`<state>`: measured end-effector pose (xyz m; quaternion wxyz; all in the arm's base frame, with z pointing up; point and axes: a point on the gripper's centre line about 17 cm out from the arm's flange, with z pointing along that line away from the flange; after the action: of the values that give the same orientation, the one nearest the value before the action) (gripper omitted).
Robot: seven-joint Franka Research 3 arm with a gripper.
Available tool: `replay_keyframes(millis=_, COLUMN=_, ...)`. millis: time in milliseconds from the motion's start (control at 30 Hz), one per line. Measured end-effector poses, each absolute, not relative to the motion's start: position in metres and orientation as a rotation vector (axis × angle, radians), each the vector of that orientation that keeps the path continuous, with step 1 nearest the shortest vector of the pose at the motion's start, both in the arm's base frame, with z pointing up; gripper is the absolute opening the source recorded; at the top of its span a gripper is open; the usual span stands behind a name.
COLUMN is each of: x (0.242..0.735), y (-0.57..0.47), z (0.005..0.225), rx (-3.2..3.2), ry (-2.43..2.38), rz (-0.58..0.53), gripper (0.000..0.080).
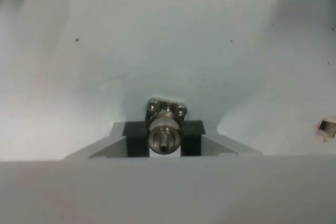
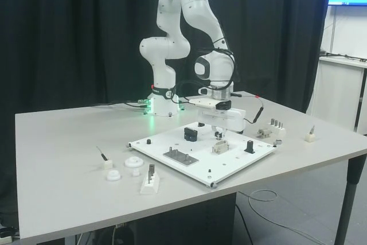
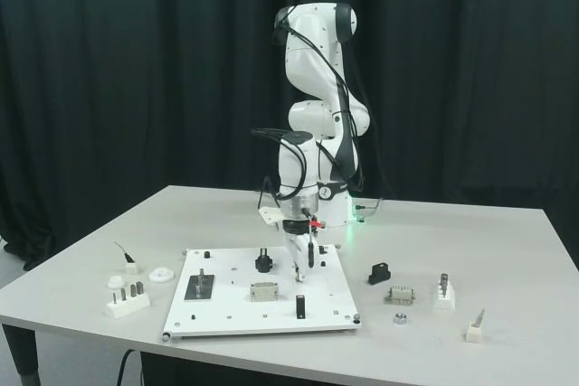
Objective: Insert BNC.
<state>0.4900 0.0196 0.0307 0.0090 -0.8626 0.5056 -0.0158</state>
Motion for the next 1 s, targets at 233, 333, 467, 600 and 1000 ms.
replay_keyframes(millis=233, x=0.490, y=0.020, z=0.031, rx=-2.689, ry=1.588, rz=-0.049, gripper=0.0124)
replay_keyframes(millis=333, x=0.490, y=0.020, z=0.031, rx=-2.682, ry=1.600, rz=-0.050, gripper=0.0124)
replay_keyframes(millis=467, x=0.490, y=0.018, z=0.030, rx=-2.679, ry=1.614, rz=-0.051, gripper=0.0177)
replay_keyframes(millis=600, x=0.491, y=0.016, z=0.029, rx=-2.685, ry=1.611, rz=-0.055, gripper=0.0177)
replay_keyframes(millis=1000, x=0.508, y=0.011, z=0.043, rx=-2.664, ry=1.643, rz=-0.074, gripper=0.0788)
